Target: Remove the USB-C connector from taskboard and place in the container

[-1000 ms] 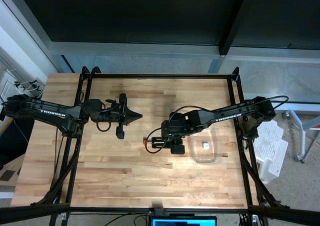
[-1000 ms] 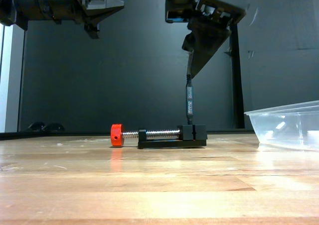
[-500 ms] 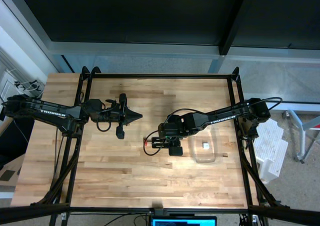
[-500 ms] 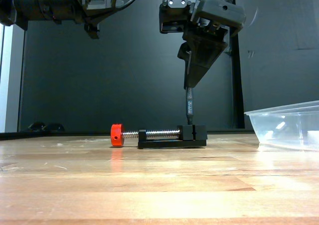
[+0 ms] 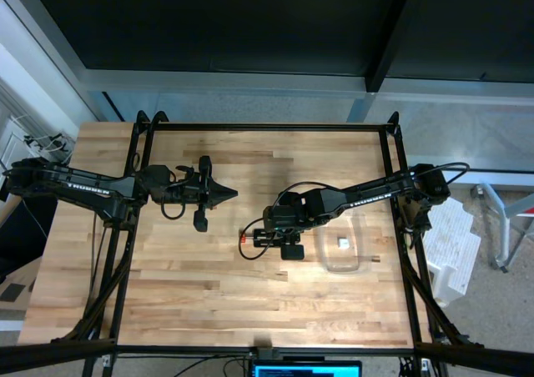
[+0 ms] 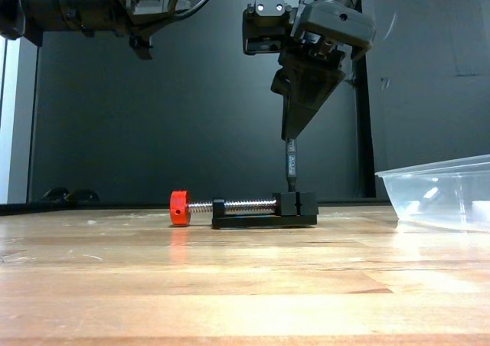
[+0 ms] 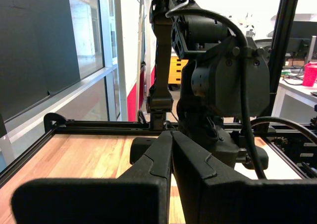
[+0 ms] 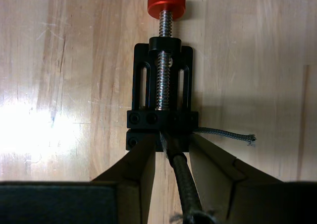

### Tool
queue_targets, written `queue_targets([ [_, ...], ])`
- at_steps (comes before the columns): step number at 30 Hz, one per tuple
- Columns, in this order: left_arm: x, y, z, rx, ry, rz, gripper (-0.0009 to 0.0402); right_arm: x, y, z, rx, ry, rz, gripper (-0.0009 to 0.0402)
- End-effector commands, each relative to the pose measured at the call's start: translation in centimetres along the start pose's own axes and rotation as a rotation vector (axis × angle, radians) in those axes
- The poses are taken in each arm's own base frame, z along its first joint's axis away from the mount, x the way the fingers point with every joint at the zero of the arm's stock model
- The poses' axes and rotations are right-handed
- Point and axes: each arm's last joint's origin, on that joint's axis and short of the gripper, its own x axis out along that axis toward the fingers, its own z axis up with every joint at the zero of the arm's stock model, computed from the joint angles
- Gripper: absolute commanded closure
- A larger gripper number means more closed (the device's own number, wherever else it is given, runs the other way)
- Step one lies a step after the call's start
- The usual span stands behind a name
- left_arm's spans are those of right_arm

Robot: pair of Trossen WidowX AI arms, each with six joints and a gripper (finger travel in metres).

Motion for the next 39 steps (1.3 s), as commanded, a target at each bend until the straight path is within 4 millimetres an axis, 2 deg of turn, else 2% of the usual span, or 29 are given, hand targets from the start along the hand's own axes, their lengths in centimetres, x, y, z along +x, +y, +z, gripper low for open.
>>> queue_targets([
  [1,0.0,0.0,0.0,0.0,0.0,0.0,0.0393,0.0,0.0,0.0,0.005,0.0,0.0,0.0328],
  [12,0.0,0.0,0.0,0.0,0.0,0.0,0.0393,0.0,0.0,0.0,0.005,-0.001,0.0,0.0393],
  [28,0.0,0.0,0.0,0.0,0.0,0.0,0.0393,-0.2,0.0,0.0,0.012,-0.005,0.0,0.0393],
  [39,0.0,0.0,0.0,0.0,0.0,0.0,0.0393,-1.4,-0.1,0.2,0.012,-0.013,-0.003,0.0393],
])
